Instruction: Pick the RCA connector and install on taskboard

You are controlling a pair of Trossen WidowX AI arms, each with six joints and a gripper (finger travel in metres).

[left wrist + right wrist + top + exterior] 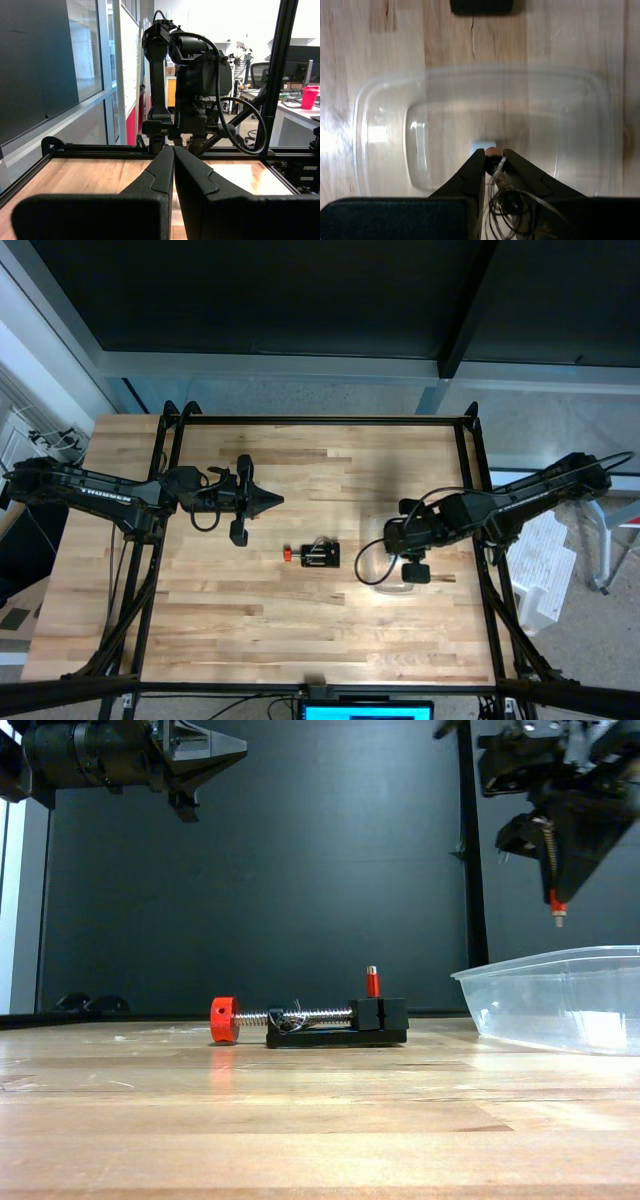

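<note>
— Holding what, your right gripper (493,161)?
— Its fingers (470,175) are pinching the RCA connector (556,906) over the tray (520,982). Probably light, slippery: grip its body. Left gripper (174,152) is idling left, fingers closed.

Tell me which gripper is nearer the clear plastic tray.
Right. The right gripper hangs directly above the tray, pinching the plug; the left gripper hovers high on the taskboard's other side.
</note>
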